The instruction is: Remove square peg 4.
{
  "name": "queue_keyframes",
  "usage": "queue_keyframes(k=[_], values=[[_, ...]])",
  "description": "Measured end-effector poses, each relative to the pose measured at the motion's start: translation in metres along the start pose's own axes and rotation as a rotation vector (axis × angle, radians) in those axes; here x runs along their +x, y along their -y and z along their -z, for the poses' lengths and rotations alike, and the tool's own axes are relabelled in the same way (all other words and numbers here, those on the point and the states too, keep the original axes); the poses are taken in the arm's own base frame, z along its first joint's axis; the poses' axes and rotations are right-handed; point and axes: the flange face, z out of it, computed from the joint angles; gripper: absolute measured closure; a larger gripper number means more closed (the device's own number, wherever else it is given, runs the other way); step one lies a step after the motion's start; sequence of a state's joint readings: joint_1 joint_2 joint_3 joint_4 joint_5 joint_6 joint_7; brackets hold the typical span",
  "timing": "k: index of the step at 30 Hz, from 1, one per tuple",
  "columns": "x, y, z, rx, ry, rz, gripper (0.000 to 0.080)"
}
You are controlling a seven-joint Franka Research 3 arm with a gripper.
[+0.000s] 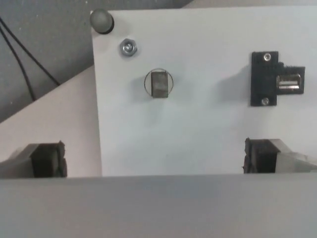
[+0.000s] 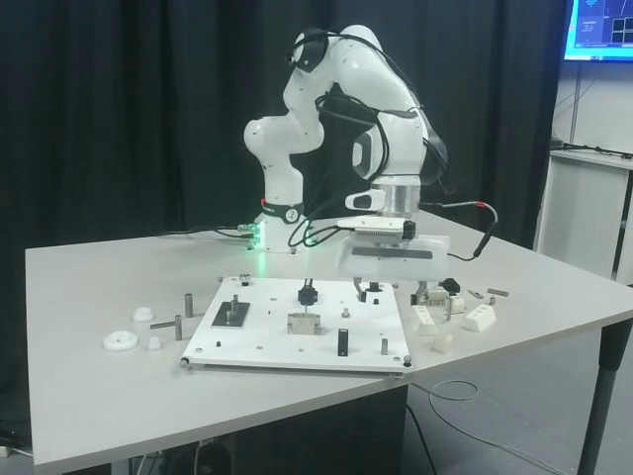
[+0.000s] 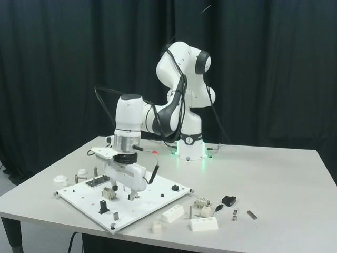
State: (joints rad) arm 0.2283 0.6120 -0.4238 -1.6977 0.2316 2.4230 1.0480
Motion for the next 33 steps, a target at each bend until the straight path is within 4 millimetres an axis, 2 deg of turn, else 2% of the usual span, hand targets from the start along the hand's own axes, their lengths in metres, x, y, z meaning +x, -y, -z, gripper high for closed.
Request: queue_keyframes(k=[15,33], values=[[0.017,0.012,-0.027,-0.023,0.015,0.007,0.0003],[0.039,0.028,-0.028,-0.066,0.073,0.004,0.0003]])
